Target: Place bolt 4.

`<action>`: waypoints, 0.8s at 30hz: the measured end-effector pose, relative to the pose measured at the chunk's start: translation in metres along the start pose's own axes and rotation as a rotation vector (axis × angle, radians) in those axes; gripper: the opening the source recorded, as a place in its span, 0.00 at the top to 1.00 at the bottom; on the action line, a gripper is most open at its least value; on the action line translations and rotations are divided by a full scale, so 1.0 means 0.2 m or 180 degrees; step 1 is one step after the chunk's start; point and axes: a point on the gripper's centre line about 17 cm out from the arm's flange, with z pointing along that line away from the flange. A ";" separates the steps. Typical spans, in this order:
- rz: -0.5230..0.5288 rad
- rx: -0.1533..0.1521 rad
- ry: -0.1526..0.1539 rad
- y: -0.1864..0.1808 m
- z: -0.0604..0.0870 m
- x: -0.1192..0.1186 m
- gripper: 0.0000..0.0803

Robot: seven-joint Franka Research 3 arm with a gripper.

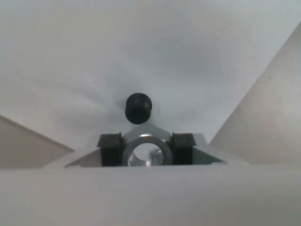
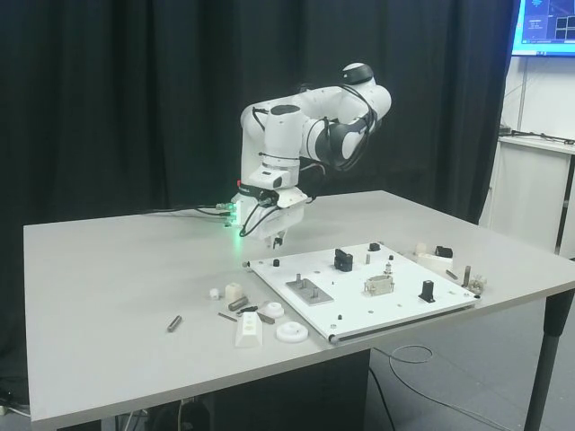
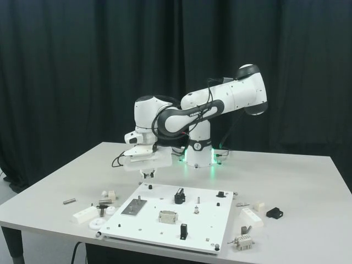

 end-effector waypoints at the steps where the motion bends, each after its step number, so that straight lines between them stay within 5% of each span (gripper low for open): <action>1: 0.0015 0.0001 0.0001 0.00 0.00 0.00 0.72; 24: 0.0140 0.0043 0.0047 0.00 0.05 0.08 0.72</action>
